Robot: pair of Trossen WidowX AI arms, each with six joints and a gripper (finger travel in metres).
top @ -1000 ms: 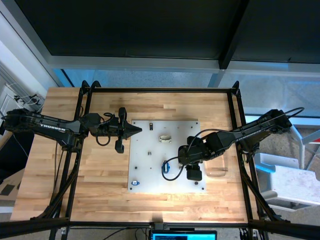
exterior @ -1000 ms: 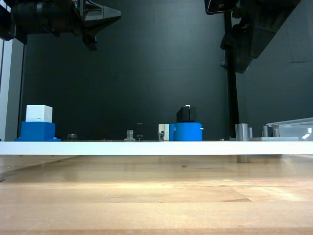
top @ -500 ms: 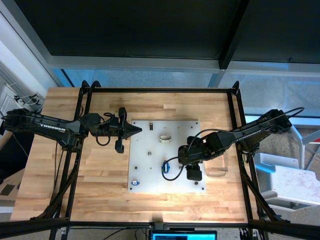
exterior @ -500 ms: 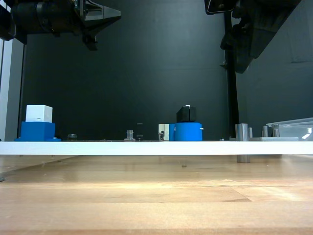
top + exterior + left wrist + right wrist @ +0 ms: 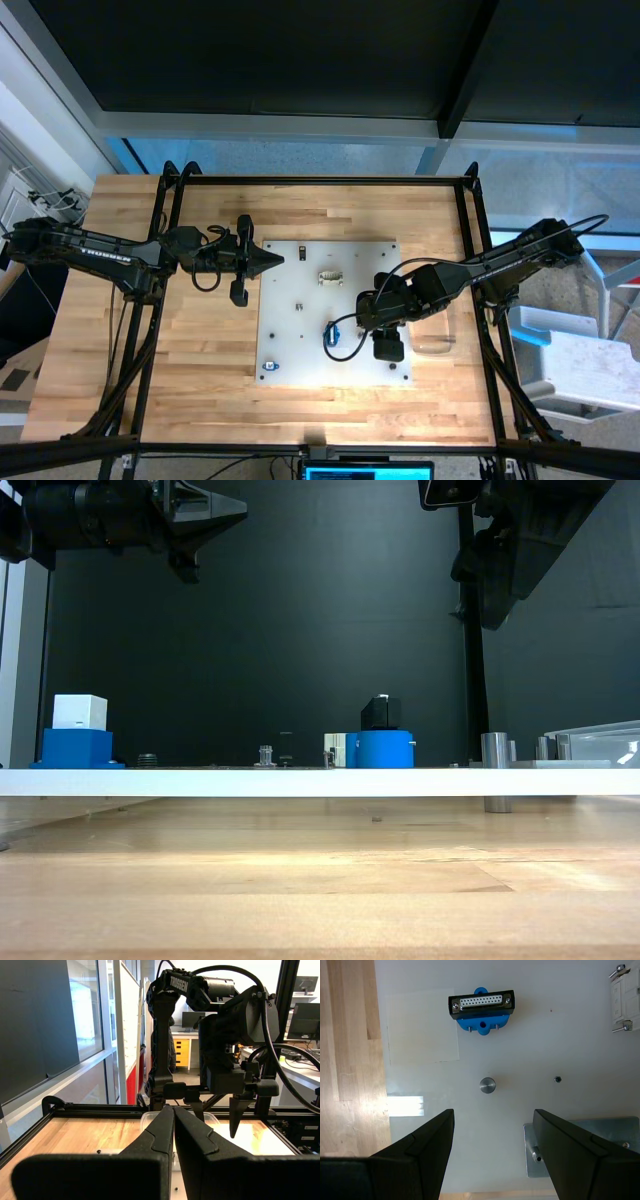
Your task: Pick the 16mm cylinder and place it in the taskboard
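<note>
Over a wooden desk (image 5: 200,360), seen from above, the left gripper (image 5: 272,258) hangs at the far left part of the white taskboard (image 5: 300,340), pointing inward; the right gripper (image 5: 387,345) is over the board's near right corner, beside a clear tray (image 5: 437,338) resting on the wood just off the board's right edge; the peg cannot be picked out from this height.

At desk level, the 16mm cylinder (image 5: 496,752) stands upright in the board, its lower end showing beneath the white edge; the right gripper hangs well above it, and the left gripper is high on the opposite side.

From the left wrist, the left gripper's fingers (image 5: 195,1145) lie pressed together with nothing between them, aimed level at the right arm, whose gripper points straight down with its fingers spread.

From the right wrist, looking straight down, the spread, empty fingers (image 5: 420,1160) frame bare board; the cylinder's round silvery top sits just beyond their tips, apart from both; a blue fitting (image 5: 481,1010) carrying a multi-pin socket lies farther on; a grey plate (image 5: 607,1125) is partly hidden behind one finger; a beige connector (image 5: 624,1000) lies well off to the side.
</note>
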